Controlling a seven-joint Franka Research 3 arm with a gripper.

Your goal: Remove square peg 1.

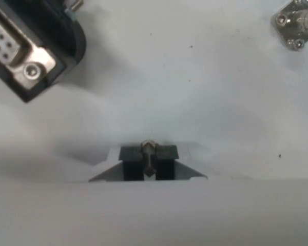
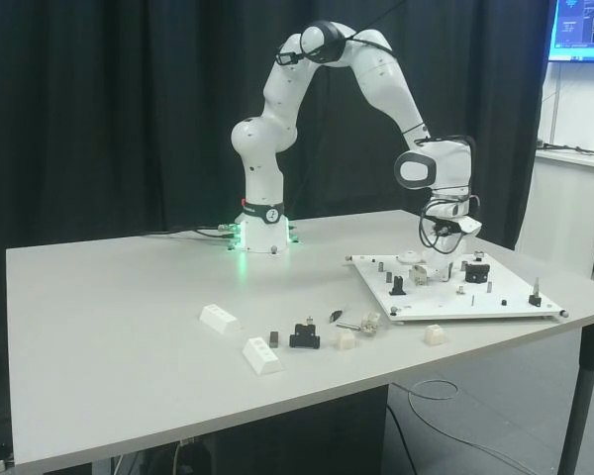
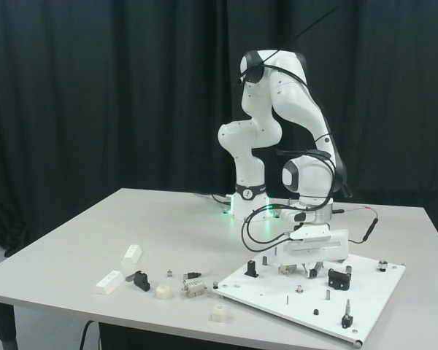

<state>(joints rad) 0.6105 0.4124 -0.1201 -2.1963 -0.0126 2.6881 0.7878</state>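
Grey table [image 2: 99, 297], scattered white blocks [image 2: 221, 319].

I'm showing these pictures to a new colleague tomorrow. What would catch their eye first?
First the white arm, arching from its green-lit base down over the white board at the table's corner. Then the small parts strewn on the grey table beside the board. Close up, the gripper hangs low over the board.
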